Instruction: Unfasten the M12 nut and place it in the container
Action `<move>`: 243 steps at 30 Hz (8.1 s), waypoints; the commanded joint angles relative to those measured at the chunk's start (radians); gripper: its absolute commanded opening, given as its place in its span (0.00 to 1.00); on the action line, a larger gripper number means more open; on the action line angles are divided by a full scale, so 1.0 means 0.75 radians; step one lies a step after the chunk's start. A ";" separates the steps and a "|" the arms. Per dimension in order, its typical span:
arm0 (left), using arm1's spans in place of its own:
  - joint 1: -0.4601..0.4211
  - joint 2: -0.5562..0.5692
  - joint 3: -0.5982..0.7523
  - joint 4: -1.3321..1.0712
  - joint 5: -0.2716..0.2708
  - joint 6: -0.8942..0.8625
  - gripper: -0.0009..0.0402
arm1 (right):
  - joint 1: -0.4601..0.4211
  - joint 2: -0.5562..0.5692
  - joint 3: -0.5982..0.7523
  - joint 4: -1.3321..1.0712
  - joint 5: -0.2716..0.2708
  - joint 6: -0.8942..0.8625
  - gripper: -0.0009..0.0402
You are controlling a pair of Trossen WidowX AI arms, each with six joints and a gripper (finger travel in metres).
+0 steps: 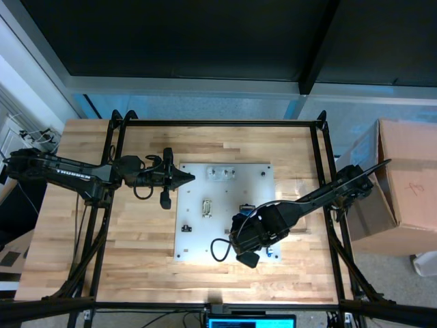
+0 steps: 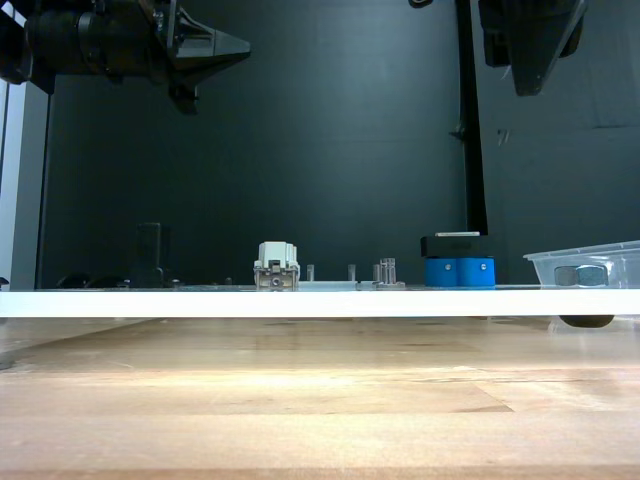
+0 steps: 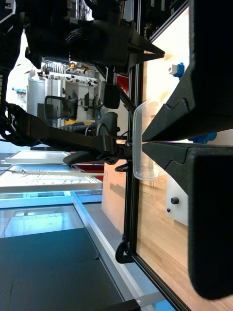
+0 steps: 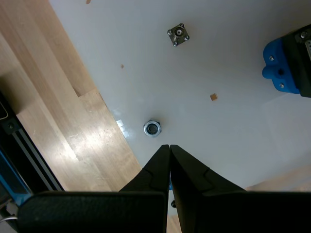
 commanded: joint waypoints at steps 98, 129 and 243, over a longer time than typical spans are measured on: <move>0.001 0.001 0.001 0.001 0.001 0.000 0.02 | 0.079 0.151 -0.326 0.436 0.001 -1.661 0.04; 0.001 0.001 0.001 0.001 0.001 0.000 0.02 | 0.076 0.141 -0.327 0.443 -0.034 -2.523 0.26; 0.000 0.001 0.001 -0.001 0.001 0.000 0.02 | 0.074 0.012 -0.456 0.525 -0.107 -0.465 0.02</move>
